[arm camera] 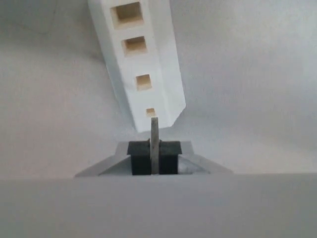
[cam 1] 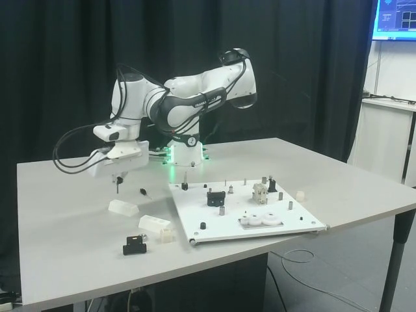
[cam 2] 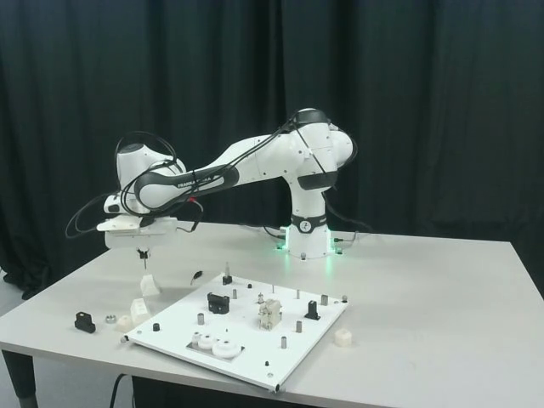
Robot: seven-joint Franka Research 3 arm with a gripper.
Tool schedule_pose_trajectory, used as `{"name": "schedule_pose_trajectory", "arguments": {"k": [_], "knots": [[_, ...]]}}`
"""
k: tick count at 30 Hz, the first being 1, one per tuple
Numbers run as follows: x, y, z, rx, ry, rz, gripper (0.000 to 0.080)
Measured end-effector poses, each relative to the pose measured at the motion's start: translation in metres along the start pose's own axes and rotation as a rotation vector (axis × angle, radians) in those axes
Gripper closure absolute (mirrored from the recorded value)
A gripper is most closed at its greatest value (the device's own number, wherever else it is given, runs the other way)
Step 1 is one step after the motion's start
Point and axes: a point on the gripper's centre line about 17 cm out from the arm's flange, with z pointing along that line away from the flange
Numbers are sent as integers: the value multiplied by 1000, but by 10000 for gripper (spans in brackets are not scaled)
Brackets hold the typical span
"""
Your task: Insert square peg 1.
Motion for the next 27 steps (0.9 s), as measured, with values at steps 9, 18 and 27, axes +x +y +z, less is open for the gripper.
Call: {"name": "schedule_pose_trajectory", "arguments": {"k": [9,18,27], "knots": [[24,-12,-10,37,18,170,771],[64,-32,-44,85,36,340,771],[108,-55,-80,112,49,519,771]]}}
